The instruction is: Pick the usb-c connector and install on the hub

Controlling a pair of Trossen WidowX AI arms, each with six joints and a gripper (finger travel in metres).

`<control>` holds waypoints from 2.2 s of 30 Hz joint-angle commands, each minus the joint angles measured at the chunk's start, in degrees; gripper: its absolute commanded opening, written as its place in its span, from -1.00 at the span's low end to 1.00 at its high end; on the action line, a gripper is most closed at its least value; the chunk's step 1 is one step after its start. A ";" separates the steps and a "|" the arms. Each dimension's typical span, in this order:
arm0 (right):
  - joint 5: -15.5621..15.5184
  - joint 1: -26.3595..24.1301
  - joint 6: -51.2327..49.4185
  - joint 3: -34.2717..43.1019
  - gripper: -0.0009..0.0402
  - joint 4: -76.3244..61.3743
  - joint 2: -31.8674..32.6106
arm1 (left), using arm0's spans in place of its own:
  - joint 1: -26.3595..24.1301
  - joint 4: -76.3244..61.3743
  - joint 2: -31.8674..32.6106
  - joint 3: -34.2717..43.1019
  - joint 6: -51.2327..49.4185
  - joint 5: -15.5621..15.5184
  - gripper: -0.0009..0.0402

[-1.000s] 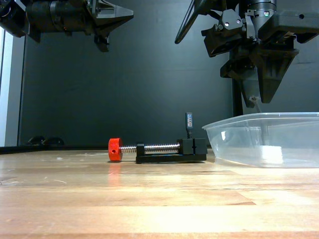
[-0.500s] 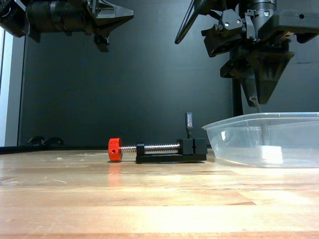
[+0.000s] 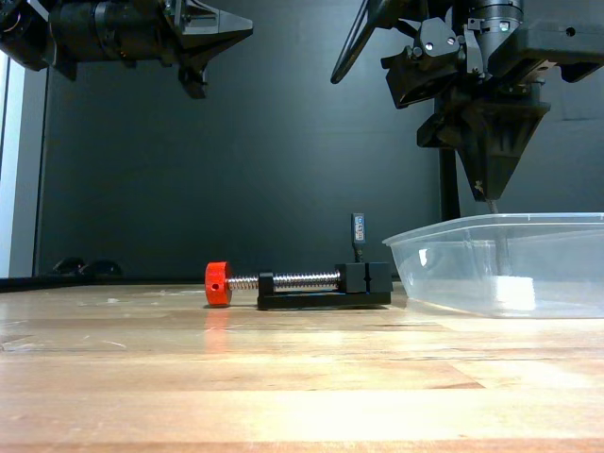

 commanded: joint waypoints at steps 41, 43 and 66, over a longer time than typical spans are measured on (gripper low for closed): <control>0.00 0.11 0.04 0.02 -0.96 -0.02 0.00 | 0.02 0.00 0.02 0.00 0.00 0.00 -0.96; 0.00 0.11 0.04 0.02 -0.96 0.00 0.00 | 0.02 0.00 0.02 0.00 0.00 0.00 -0.96; 0.00 0.17 0.02 0.02 -0.96 0.00 0.00 | 0.00 0.00 0.02 0.00 0.00 0.00 -0.96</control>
